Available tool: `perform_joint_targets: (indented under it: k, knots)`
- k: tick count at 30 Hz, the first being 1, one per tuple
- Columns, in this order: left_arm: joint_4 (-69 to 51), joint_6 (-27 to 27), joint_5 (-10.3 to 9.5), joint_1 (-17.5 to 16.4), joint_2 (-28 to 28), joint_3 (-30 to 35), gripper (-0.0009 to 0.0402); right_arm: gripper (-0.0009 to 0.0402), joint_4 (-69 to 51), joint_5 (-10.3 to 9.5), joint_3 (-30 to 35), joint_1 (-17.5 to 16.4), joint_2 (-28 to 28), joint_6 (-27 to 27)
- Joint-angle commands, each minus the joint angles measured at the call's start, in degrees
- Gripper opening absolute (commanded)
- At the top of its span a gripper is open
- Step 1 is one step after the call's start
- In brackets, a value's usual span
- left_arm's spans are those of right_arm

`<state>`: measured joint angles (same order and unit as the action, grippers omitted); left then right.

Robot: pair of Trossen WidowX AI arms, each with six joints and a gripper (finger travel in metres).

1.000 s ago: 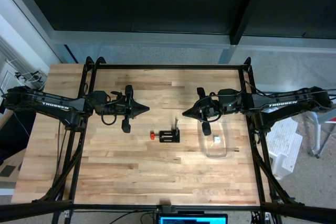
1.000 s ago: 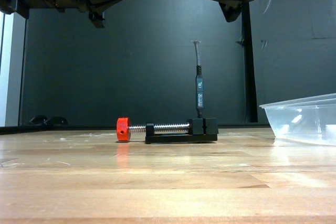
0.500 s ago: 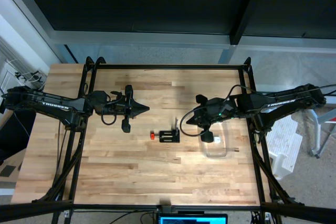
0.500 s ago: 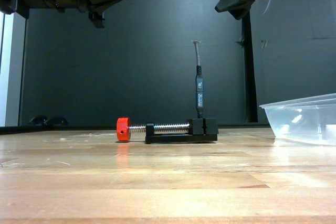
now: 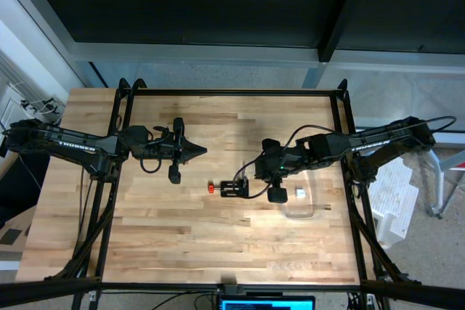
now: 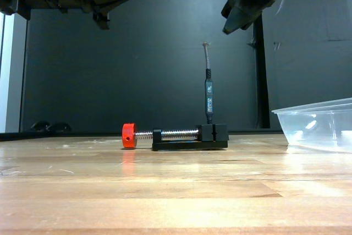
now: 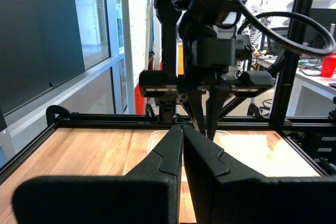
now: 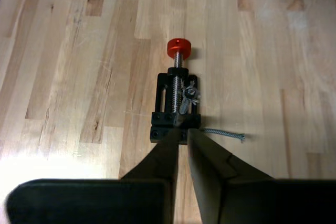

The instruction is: Remove the USB-C connector from taskboard and place in the container

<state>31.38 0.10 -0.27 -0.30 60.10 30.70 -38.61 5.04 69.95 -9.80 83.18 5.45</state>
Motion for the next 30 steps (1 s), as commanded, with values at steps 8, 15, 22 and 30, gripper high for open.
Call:
perform_joint_targets:
  k: [8,15,22,30]
  knots:
    - [0.0,0.0,0.0,0.0,0.0,0.0,0.0,0.0115,-2.4,0.13,3.8,-0.1,5.9,0.6]
    - [0.0,0.0,0.0,0.0,0.0,0.0,0.0,0.0135,-2.3,1.44,3.7,0.0,7.9,1.8]
    - [0.0,0.0,0.02,0.0,0.0,0.0,0.0,0.0135,-2.2,1.46,3.7,0.1,9.3,1.8]
    - [0.0,0.0,0.0,0.0,0.0,0.0,0.0,0.0135,-4.0,1.42,6.5,0.2,12.3,1.6]
